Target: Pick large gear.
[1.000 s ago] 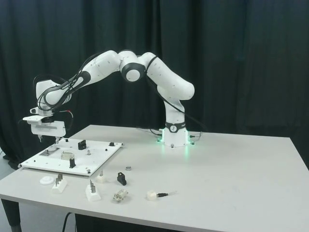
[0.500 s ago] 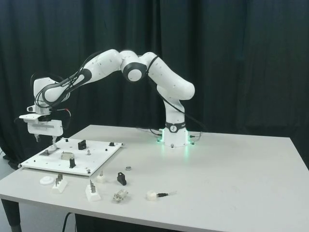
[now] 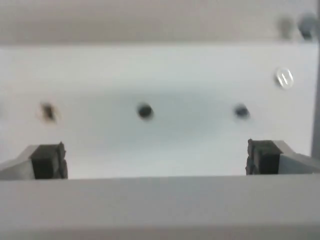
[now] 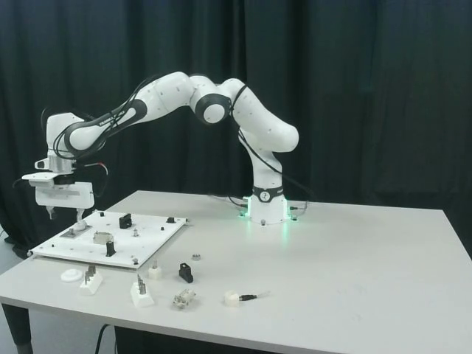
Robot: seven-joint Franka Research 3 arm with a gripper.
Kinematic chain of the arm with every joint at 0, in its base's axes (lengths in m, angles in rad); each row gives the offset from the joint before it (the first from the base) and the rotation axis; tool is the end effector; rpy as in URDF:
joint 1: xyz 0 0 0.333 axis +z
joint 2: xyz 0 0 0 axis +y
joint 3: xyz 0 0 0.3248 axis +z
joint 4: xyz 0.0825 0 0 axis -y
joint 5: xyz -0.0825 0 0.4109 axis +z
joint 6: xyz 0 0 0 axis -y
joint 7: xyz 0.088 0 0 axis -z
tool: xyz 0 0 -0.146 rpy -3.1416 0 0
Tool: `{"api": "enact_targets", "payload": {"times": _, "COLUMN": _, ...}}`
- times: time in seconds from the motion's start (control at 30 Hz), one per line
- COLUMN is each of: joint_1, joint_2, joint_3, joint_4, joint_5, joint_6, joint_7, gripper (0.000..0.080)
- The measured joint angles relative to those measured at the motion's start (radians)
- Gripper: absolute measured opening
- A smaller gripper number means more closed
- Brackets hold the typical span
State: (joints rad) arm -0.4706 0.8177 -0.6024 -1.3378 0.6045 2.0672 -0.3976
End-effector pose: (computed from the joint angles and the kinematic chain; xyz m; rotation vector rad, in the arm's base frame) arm 0.4902 -0.5998 0.2562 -2.8540 1.1854 -0.1853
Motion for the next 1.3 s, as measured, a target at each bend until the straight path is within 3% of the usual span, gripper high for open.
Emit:
{"api": "enact_targets", "payload": {"times": 0.3, "joint_1": 0.085, "joint_2": 0.013, "joint_3": 0.001, "joint_4": 0.018, "joint_5": -0.003, "joint_6": 0.027, "joint_7": 0.000, "gripper": 0.0800}}
{"api": "enact_targets", "payload": {"times": 0.6, "joint_1": 0.140, "joint_2": 0.064, "joint_3": 0.001, "joint_4": 0.053, "joint_5": -0.007, "joint_6": 0.084, "joint_7": -0.076, "gripper": 0.0800}}
{"api": "enact_targets", "payload": {"times": 0.83, "joint_1": 0.150, "joint_2": 0.116, "joint_3": 0.011, "joint_4": 0.093, "joint_5": -0.006, "joint_6": 0.109, "joint_7": -0.175, "gripper": 0.0800}}
{"api": "enact_targets", "payload": {"times": 1.3, "joint_1": 0.150, "joint_2": 0.203, "joint_3": 0.026, "joint_4": 0.150, "joint_5": -0.004, "joint_6": 0.125, "joint_7": -0.180, "gripper": 0.0800}}
